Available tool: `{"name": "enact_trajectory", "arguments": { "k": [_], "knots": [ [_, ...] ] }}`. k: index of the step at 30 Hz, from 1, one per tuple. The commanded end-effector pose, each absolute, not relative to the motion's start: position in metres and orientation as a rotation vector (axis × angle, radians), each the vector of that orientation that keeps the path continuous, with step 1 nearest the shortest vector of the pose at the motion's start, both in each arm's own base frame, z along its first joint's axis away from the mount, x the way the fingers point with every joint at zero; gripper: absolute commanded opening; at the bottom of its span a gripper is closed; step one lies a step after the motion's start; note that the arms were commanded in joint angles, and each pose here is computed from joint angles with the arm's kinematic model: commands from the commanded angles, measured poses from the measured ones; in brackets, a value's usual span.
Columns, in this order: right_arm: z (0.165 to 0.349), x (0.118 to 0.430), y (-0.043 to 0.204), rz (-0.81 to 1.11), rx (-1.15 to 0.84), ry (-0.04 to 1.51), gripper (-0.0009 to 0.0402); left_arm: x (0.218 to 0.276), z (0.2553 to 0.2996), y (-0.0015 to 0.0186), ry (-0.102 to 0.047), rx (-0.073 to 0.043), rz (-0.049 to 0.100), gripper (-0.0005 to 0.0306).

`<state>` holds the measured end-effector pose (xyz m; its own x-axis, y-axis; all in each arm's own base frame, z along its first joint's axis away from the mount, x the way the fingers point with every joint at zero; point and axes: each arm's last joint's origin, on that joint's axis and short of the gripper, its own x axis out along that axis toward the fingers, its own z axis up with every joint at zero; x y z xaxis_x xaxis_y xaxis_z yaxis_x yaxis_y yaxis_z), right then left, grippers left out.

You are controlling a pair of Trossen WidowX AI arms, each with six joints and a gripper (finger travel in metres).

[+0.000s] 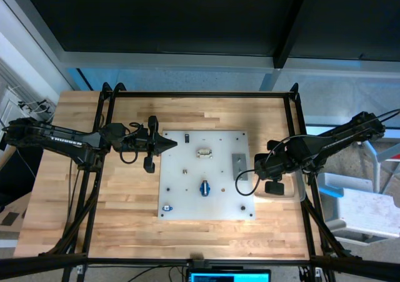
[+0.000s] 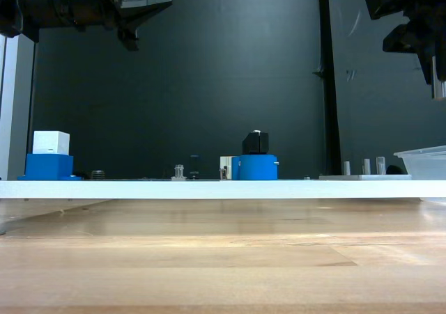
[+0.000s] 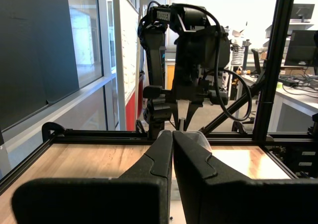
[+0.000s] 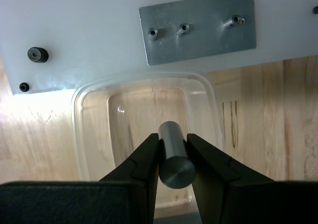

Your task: Pick the 16mm cylinder and place it in the taskboard

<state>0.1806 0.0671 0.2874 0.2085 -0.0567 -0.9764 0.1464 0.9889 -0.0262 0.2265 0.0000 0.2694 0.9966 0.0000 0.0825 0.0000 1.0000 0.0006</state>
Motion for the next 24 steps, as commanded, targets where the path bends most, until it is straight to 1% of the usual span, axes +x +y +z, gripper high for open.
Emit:
{"name": "enact_trajectory", "arguments": {
  "k": [1, 14, 24],
  "knots": [
    [0.289, 0.18, 0.067, -0.143, 0.077, 1.355, 0.0025, 0.2265, 0.2694, 0.0, -0.083, 0.001, 0.0, 0.0],
    [0.287, 0.18, 0.067, -0.143, 0.075, 1.36, 0.0025, 0.2265, 0.2694, 0.0, -0.083, 0.001, 0.0, 0.0],
    [0.28, 0.196, 0.074, -0.081, 0.047, 1.364, 0.0025, 0.2265, 0.2694, 0.0, -0.083, 0.001, 0.0, 0.0]
  ]
}}
